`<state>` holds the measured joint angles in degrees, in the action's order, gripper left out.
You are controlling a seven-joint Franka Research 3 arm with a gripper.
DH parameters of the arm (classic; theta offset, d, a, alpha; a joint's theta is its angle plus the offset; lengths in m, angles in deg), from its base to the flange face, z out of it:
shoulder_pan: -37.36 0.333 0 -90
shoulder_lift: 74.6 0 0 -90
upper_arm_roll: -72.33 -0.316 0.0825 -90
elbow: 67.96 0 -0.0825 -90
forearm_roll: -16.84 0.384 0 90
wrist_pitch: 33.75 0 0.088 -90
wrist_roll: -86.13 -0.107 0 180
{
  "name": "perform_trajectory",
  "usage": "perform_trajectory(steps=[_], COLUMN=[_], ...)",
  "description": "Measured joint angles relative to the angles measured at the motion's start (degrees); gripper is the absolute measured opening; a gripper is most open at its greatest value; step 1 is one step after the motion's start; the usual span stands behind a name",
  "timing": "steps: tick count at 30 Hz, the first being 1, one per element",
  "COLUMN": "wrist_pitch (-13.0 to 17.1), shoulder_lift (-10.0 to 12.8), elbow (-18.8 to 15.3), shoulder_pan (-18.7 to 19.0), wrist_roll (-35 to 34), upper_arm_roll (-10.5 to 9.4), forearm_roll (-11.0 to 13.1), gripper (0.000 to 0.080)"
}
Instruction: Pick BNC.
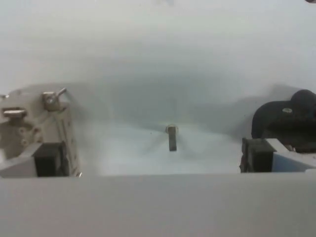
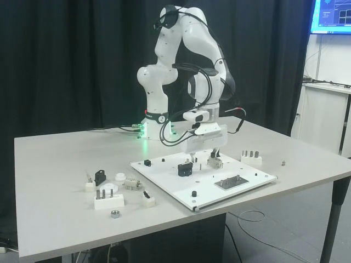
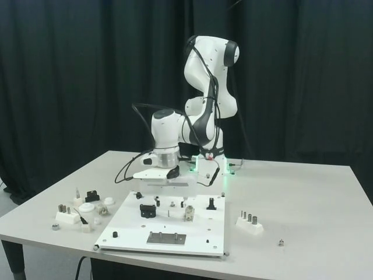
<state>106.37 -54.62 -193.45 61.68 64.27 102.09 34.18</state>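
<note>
In the wrist view a small grey metal post (image 1: pixel 171 137) stands upright on the white board (image 1: pixel 158 74), midway between my two fingers and beyond their tips. My gripper (image 1: pixel 150 157) is open, black pads (image 1: pixel 48 159) far apart, nothing held. It hangs low over the back half of the board (image 2: pixel 164 175) in the first room view, gripper (image 2: pixel 202 152), and in the second room view, gripper (image 3: pixel 165 185). A metal connector on a white block (image 1: pixel 52 98) stands beside one finger; the same connector (image 2: pixel 214 161) (image 3: pixel 188 213) shows in both room views.
A black clamp (image 1: pixel 291 116) (image 2: pixel 184 169) (image 3: pixel 147 211) stands on the board near the other finger. A grey plate with pegs (image 2: pixel 230 182) lies at the board's front. Loose parts (image 2: pixel 107 192) sit on the table beside the board, and a white peg block (image 3: pixel 249 223) on the other side.
</note>
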Motion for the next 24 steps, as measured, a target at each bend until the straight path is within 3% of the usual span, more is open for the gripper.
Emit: perform_trajectory(steps=[3,4,11,24], wrist_pitch=[-0.94,-1.22,-2.76,-3.33], shoulder_lift=[-0.95,-1.27,-3.03,-4.04], elbow=[0.05,0.06,0.08,0.08], shoulder_pan=[-0.01,-0.01,-0.01,-0.01], wrist_roll=[0.00,0.00,0.00,0.00], upper_arm_roll=[0.19,0.25,0.78,1.37], forearm_roll=[0.00,0.00,-0.26,-1.30], gripper=[0.0747,0.0789,0.0789,0.0800])
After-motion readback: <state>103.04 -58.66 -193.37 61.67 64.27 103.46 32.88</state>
